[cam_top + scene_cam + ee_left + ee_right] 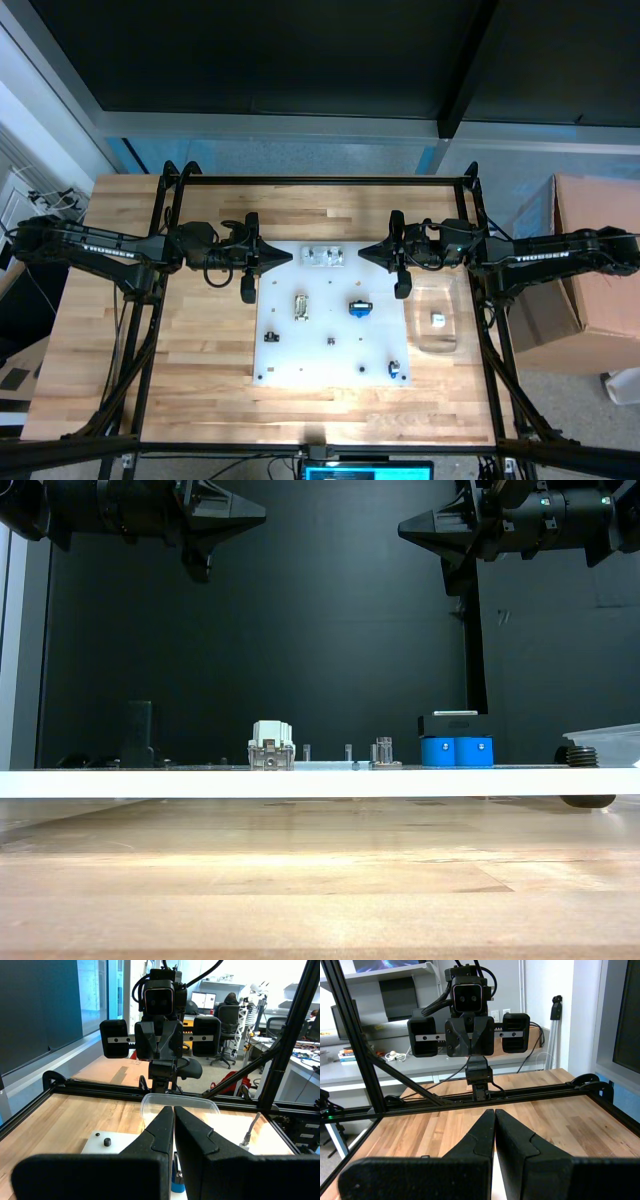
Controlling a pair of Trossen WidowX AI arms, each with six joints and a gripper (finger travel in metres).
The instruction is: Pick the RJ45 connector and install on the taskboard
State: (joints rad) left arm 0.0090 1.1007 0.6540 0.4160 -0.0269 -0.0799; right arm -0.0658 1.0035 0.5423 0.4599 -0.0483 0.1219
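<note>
Right gripper (365,250) and left gripper (285,257) hang high over the white board's (300,355) far edge, fingers together on nothing, likely parked clear of it. Nearest you, the blue jack (397,369) is unreadable. Beyond, the tray's (437,344) white block (437,320) looks bare. You cannot place the connector.
</note>
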